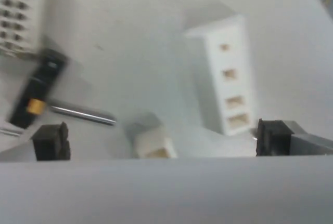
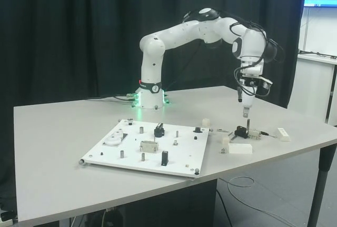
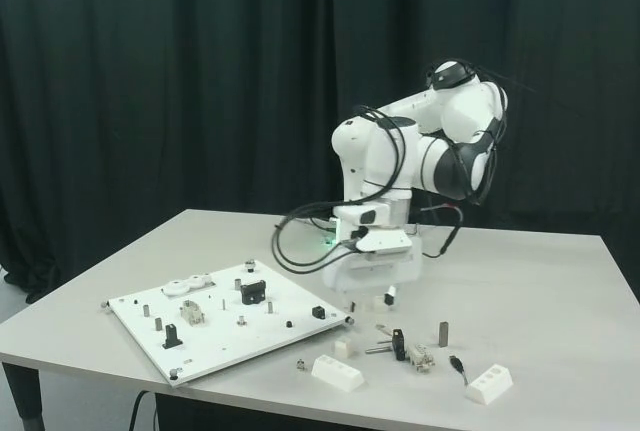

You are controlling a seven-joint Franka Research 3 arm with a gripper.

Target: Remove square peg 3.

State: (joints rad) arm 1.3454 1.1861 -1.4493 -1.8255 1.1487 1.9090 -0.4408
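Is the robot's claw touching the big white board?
No, the gripper hangs in the air beside the white board, above small parts on the grey table.

Board (image 2: 152, 150) lay on table (image 2: 52, 132), arm base (image 2: 150, 98) behind it. Socket block (image 2: 239, 148) and small cube (image 2: 225, 140) sat just beside the board.
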